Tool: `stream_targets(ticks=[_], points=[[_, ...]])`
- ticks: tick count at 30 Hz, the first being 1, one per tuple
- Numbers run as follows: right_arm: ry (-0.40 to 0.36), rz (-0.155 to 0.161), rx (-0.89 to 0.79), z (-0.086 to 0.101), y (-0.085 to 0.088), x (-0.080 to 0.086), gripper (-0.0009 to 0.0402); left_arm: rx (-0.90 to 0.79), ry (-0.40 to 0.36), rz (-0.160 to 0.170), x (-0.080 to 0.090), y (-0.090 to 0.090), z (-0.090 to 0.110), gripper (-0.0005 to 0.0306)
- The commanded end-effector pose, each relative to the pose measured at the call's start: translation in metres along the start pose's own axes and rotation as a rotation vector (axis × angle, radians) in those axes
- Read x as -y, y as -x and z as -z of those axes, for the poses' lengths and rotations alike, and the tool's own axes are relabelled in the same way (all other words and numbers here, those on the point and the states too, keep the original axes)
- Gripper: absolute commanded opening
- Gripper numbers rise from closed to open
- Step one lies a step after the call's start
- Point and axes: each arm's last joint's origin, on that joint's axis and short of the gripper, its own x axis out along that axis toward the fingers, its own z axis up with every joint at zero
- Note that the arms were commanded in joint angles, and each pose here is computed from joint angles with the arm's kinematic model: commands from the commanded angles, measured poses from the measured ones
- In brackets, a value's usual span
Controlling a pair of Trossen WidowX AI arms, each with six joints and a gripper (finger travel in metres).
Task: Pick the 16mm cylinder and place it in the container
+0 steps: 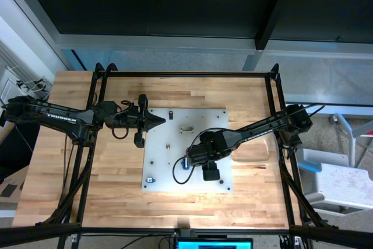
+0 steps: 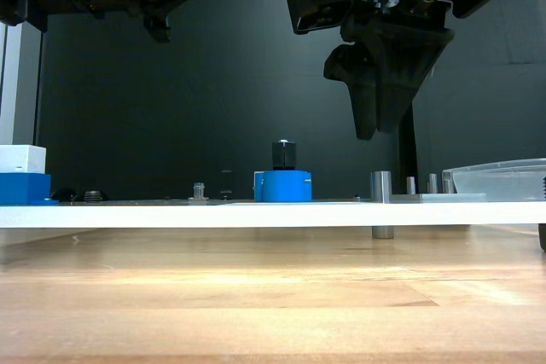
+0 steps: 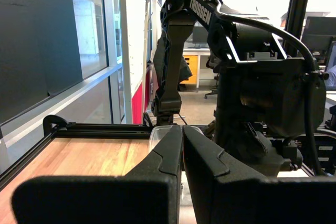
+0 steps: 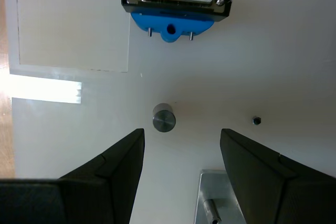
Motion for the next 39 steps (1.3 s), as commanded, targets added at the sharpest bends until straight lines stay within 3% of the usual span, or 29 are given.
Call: stream_targets(ticks=[1, 18, 39], points=[[-0.003, -0.002, -0.005, -0.001, -0.005, -0.002, 0.0201, 0.0, 0.0, 0.0, 0.0, 0.0, 0.0, 0.0], [0.011, -0.001, -0.045, -0.004, -0.026, -0.009, 0.0201, 0.0, 0.0, 0.0, 0.0, 0.0, 0.0, 0.0], [-0.005, -0.007, -0.035, -0.001, -0.035, -0.01, 0.0201, 0.0, 0.0, 0.0, 0.0, 0.0, 0.0, 0.0]])
